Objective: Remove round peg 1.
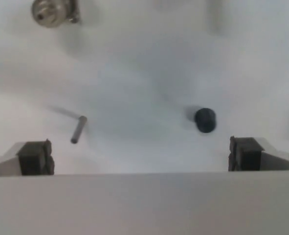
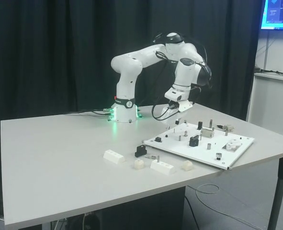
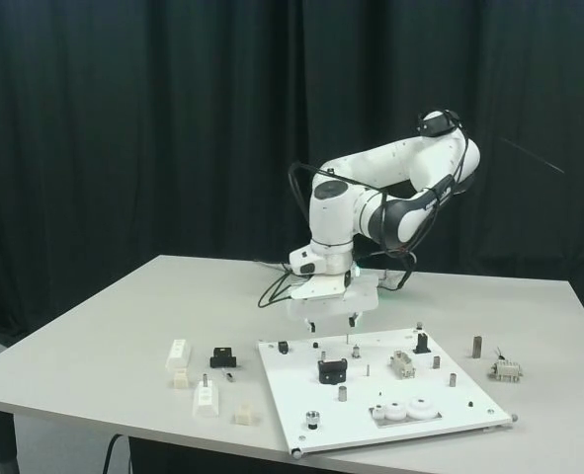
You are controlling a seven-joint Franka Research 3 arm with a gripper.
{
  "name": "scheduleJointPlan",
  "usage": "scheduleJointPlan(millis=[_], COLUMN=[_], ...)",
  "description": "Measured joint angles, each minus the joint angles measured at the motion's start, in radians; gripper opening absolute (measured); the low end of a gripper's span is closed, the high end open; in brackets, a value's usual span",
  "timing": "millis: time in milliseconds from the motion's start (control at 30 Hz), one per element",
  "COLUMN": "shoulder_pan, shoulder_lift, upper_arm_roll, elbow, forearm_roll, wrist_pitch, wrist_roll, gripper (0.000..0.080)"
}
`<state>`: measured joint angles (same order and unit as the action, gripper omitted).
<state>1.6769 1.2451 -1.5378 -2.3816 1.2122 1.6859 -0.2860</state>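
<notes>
Wrist view: fingers (image 1: 139, 155) spread wide, nothing between the pads, one black pad (image 1: 35, 157) at each side of the frame. Below them is the white board (image 1: 144, 83), with a thin grey round peg (image 1: 78, 129) standing in it and leaning in the picture, closer to one pad than the other. A short black round plug (image 1: 205, 120) sits nearer the other pad. A metal knurled fitting (image 1: 50, 11) shows at the far edge of the board.

First room view: white arm (image 2: 146, 52) reaches from its base out over the near-base corner of the board (image 2: 237, 155); fingers (image 2: 178, 109) hang above the board, not touching anything. The peg (image 2: 174, 128) is upright in the board just under the fingers.

Second room view: same picture, fingers (image 3: 333, 322) hover over the rear edge of the board (image 3: 292, 420), peg (image 3: 348, 339) stands directly beneath, clear gap between them. Other small parts sit on the board: a black block (image 3: 332, 370), white gears (image 3: 408, 409). White blocks (image 3: 178, 354) and a black clip (image 3: 222, 357) lie on the grey bench (image 3: 104, 336) beside the board.
</notes>
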Motion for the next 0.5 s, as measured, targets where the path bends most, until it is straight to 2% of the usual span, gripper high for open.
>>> scheduleJointPlan(millis=[267,500], shoulder_pan=[0.079,0.108], shoulder_lift=[-0.001,-0.002], upper_arm_roll=[0.006,0.018], elbow=[-0.041,-0.050], forearm_roll=[0.005,0.005], wrist_pitch=[0.045,0.063], wrist_roll=[0.050,0.090], gripper=[0.0800,0.0800])
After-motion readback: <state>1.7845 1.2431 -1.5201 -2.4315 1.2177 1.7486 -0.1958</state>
